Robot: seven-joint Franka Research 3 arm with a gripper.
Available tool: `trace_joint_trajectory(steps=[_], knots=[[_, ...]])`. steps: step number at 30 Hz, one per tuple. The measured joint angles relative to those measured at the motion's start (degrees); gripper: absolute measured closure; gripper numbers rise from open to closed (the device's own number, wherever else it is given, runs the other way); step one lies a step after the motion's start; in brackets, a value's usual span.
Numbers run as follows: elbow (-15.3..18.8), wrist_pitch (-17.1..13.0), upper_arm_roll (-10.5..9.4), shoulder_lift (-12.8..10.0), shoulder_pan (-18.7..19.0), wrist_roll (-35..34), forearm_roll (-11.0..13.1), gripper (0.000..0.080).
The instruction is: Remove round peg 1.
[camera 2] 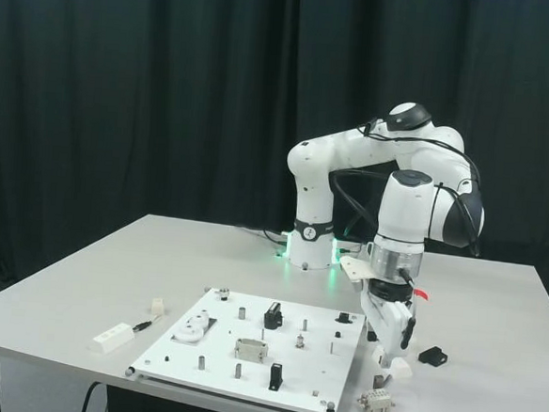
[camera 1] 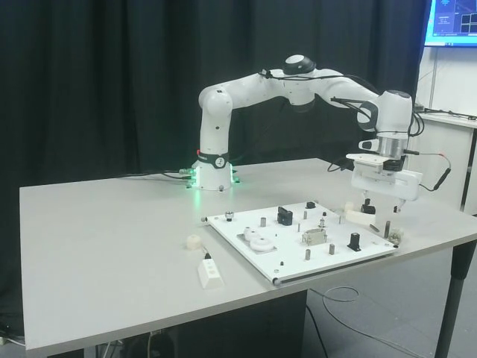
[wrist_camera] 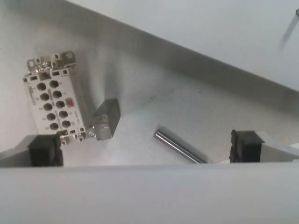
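Gripper [wrist_camera: 145, 149] fingers wide apart, holding nothing; thin shiny metal round peg [wrist_camera: 178, 147] lying loose on grey table [wrist_camera: 196, 102]; could roll away if bumped; could knock white connector block with black holes [wrist_camera: 50, 105].

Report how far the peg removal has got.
Done, it seems: the round peg lies flat on the grey table, off the white board, near a white connector and a grey block. In hand: nothing; the claw hangs open above the peg. Left: pulling the arm away.
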State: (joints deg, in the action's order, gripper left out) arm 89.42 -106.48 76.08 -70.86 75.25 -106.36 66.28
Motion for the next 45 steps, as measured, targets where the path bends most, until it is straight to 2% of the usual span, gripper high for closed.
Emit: trace_joint_trajectory(steps=[18, 27, 34, 45], knots=[[0.18, 0.09, -0.03, 0.00, 0.01, 0.00, -0.11, 0.0003], [1.46, 1.54, 0.11, 0.14, 0.38, 0.59, -2.04, 0.0003], [4.13, 2.71, 0.83, 0.56, 1.74, 1.92, -3.07, 0.0003], [11.72, 2.34, 3.23, 1.46, 6.18, 5.29, -3.37, 0.0003]])
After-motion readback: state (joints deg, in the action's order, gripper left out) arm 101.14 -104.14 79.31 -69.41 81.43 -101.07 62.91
